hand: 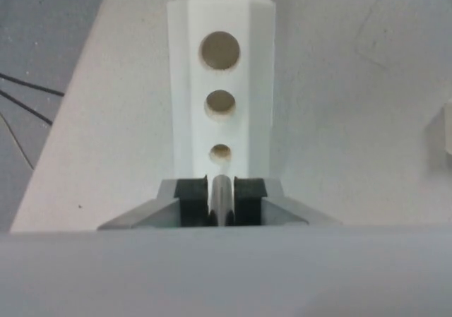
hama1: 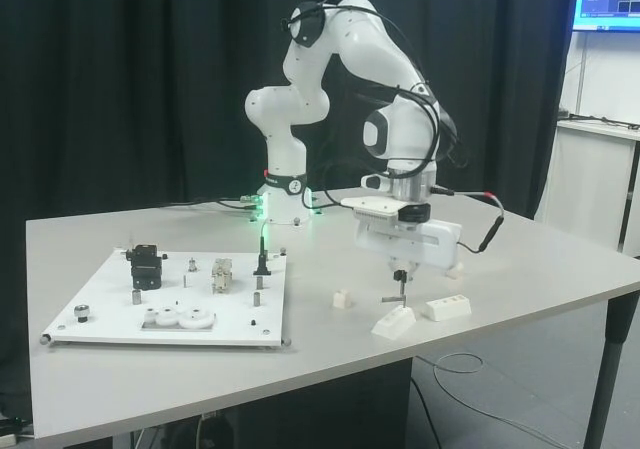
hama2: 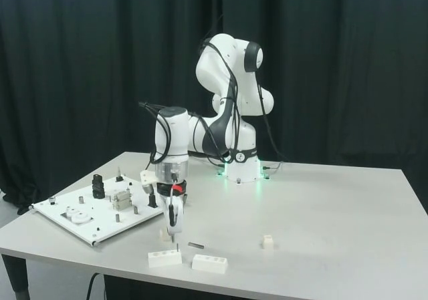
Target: Insert round peg 2.
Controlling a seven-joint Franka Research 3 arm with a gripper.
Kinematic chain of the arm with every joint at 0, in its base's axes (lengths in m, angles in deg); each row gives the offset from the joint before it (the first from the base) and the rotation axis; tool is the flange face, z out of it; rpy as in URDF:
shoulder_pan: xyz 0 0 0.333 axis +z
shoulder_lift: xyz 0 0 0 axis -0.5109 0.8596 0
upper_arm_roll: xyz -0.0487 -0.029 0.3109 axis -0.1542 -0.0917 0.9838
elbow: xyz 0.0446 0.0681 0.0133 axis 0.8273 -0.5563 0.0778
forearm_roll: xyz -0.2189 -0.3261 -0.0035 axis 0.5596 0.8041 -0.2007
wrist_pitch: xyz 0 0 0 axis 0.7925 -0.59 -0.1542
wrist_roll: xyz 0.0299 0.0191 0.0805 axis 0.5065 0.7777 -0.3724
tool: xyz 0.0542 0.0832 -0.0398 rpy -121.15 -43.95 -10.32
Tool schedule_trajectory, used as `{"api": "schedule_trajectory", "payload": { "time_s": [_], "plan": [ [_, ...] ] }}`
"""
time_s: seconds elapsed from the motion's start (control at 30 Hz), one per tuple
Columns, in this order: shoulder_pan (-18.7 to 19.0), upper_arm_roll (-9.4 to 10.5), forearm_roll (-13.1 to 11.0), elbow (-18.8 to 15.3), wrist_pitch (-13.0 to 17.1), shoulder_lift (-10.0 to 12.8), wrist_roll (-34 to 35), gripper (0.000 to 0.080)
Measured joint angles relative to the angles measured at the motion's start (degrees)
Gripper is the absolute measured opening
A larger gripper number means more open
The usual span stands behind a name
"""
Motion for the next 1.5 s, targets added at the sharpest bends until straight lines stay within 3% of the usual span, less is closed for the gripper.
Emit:
{"api": "schedule_trajectory", "payload": {
  "time_s": [0.97,1.27,1.5],
  "plan": [
    [0.1,-0.07,1.9,0.1,-0.7,-0.9,0.0,0.0072],
    [0.0,-1.02,5.2,0.7,-0.7,-1.1,0.0,0.0072],
    [-0.9,-1.57,9.1,0.8,-1.1,-1.8,-0.3,0.0072]
  ]
}}
